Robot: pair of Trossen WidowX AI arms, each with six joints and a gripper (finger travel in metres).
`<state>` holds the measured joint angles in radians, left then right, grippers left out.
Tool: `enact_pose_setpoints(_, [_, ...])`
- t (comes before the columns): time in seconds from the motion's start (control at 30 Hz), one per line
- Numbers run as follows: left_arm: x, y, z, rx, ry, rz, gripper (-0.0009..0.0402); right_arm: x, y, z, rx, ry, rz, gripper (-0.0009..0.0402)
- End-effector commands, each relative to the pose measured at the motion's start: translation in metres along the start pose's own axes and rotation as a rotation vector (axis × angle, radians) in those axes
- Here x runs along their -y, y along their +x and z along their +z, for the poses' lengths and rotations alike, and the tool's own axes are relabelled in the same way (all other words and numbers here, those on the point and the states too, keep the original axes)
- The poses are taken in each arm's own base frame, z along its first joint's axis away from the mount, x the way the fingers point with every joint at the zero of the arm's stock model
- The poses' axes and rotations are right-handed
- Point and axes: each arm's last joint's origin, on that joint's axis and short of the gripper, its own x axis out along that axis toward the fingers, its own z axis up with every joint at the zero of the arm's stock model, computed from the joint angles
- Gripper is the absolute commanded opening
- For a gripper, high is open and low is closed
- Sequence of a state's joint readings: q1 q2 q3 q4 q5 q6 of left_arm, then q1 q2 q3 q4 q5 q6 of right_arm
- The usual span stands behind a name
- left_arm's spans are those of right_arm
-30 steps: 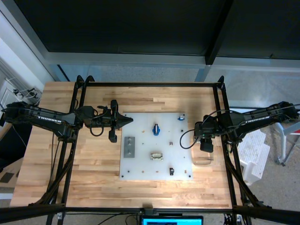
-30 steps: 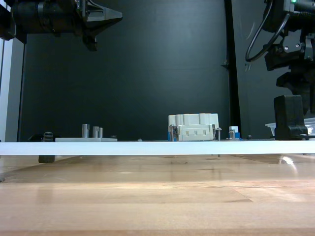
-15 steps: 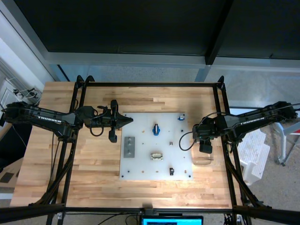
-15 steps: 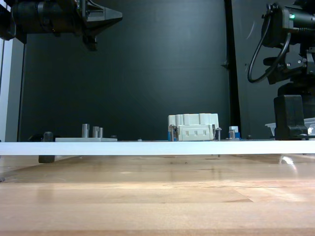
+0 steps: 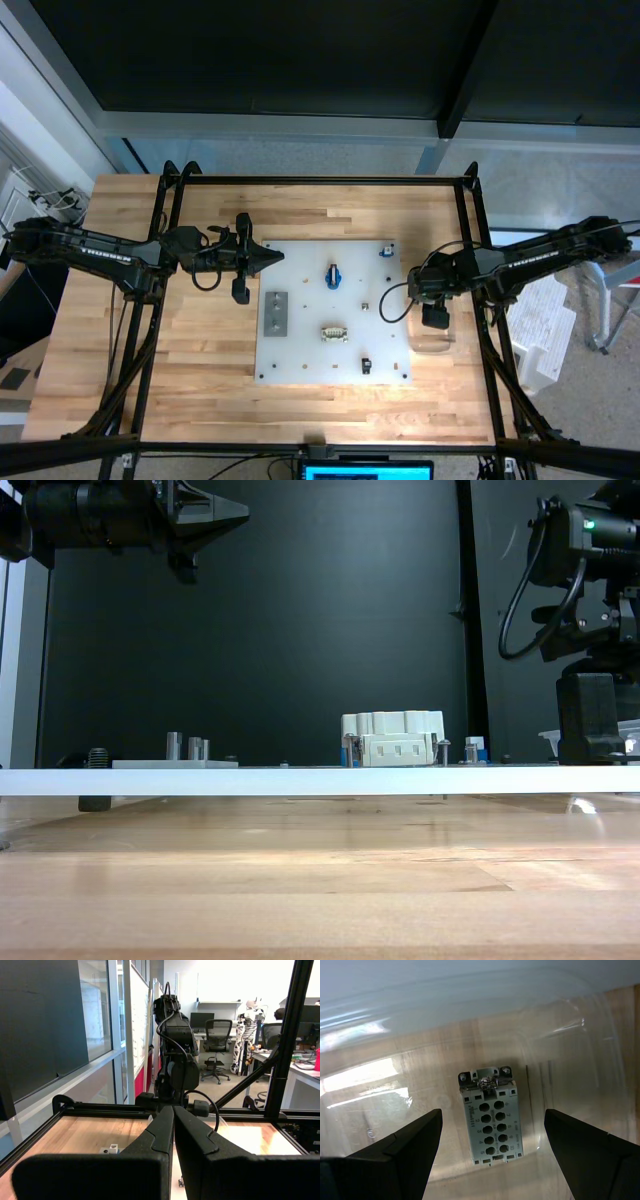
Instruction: Pick the HAN10E connector and install on the hub
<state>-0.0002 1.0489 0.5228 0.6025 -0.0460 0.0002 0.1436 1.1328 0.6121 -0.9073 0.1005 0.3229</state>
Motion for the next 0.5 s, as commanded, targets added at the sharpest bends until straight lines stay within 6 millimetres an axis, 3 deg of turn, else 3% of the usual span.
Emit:
enact_pose_setpoints(0.03, [0.000, 0.000, 0.000, 0.000, 0.000, 0.000, 0.0000, -0.001, 0.004, 0.000, -0.013, -0.001, 0.001, 0.0286])
enact_pose_setpoints(0.5, [0.000, 0.000, 0.000, 0.000, 0.000, 0.000, 0.0000, -0.002, 0.015, -0.002, -0.038, 0.008, 0.037, 0.0286])
